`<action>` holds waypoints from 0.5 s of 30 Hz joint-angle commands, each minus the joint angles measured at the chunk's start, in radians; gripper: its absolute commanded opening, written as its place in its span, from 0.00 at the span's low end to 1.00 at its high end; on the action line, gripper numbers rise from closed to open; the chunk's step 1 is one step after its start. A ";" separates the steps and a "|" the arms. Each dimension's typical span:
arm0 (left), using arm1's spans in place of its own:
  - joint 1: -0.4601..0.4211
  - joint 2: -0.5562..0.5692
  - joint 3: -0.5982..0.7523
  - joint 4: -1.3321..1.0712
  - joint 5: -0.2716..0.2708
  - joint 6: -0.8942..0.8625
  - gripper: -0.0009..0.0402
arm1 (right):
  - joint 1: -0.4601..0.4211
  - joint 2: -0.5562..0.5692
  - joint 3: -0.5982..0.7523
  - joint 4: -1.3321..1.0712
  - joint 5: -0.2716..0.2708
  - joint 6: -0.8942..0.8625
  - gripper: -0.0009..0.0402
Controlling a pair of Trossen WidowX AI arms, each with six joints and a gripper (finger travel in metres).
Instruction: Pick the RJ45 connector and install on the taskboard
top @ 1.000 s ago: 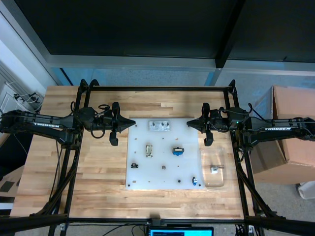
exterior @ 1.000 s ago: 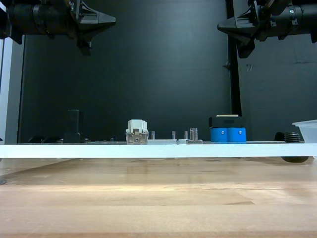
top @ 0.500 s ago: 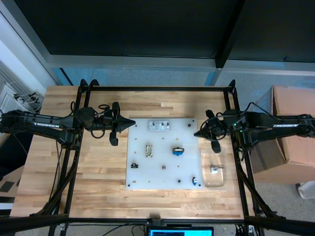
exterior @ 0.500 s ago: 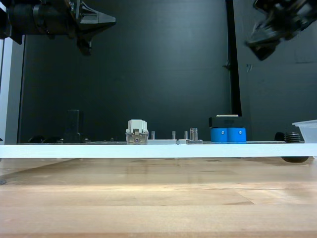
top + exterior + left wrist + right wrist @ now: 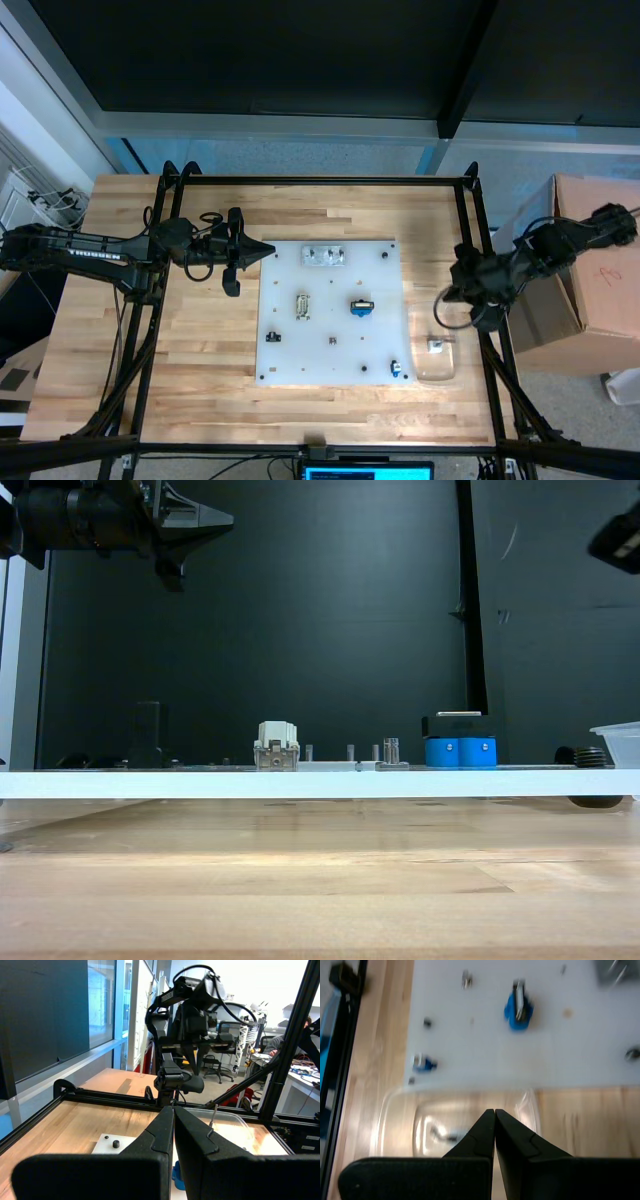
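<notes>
my left gripper, fingers pressed together, hangs high beside the white task board's far left corner. my right gripper, fingers together too, hovers over the clear plastic tray where the small pale rj45 connector lies free.
</notes>
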 commanded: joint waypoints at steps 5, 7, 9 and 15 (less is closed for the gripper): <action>0.000 0.000 0.000 0.000 0.000 0.000 0.02 | 0.235 0.064 -0.004 -0.100 0.034 0.211 0.02; 0.000 0.000 0.000 0.000 0.000 0.000 0.02 | 0.281 0.100 -0.004 -0.108 0.034 0.249 0.02; 0.000 0.000 0.000 0.000 0.000 0.000 0.02 | 0.316 0.135 -0.005 -0.109 0.030 0.278 0.02; 0.000 0.000 0.000 0.000 0.000 0.000 0.02 | 0.373 0.224 -0.007 -0.109 0.025 0.347 0.03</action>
